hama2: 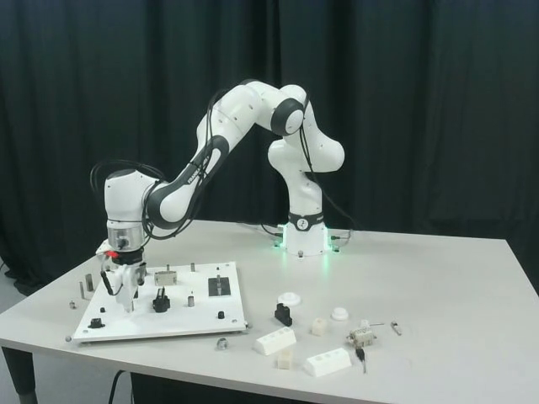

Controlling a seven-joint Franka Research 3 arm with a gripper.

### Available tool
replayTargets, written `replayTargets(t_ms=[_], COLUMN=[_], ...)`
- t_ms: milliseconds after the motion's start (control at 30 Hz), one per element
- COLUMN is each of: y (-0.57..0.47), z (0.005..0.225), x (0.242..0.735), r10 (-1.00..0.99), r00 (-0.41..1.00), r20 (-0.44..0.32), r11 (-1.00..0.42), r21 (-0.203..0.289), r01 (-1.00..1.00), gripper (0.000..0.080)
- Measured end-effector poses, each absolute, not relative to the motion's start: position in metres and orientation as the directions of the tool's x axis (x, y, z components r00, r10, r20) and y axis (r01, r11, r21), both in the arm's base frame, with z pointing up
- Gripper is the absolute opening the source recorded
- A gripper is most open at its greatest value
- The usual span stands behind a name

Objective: Remove square peg 2.

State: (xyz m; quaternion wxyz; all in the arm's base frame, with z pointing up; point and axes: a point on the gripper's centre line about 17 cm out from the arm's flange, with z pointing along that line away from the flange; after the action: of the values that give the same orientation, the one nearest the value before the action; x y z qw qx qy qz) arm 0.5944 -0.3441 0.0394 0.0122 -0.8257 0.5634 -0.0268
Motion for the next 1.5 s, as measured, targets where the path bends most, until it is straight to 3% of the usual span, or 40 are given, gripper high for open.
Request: replayTargets(t_ms=[300,333,567,600,733,767,900,933,1500], y=[-0.3441,-0.3441,-0.3444,-0.3444,-0.3446,-0.3447,-0.3449,-0.3450,-0.3453], z=[0.0384,0.0384,0.0385,0.0385,0.0385,0.0385,0.0384,0.0383,0.0385], x=[0.5946,0.5946,0.5944,0.5944,0.5943,0.5943,0.5944,0.5943,0.5940], r10=[-0.908,-0.908,-0.907,-0.907,-0.911,-0.912,-0.917,-0.918,-0.921], r00=[0.417,0.418,0.419,0.419,0.410,0.408,0.397,0.395,0.388], r20=[0.034,0.034,0.034,0.034,0.034,0.034,0.034,0.034,0.036], r11=[-0.419,-0.419,-0.420,-0.420,-0.412,-0.409,-0.398,-0.396,-0.390], r21=[-0.046,-0.046,-0.045,-0.045,-0.045,-0.045,-0.046,-0.046,-0.041], r01=[-0.907,-0.907,-0.906,-0.906,-0.910,-0.911,-0.916,-0.917,-0.920], gripper=[0.0800,0.0692,0.0692,0.0513,0.0513,0.0310,0.0310,0.0117,0.0073])
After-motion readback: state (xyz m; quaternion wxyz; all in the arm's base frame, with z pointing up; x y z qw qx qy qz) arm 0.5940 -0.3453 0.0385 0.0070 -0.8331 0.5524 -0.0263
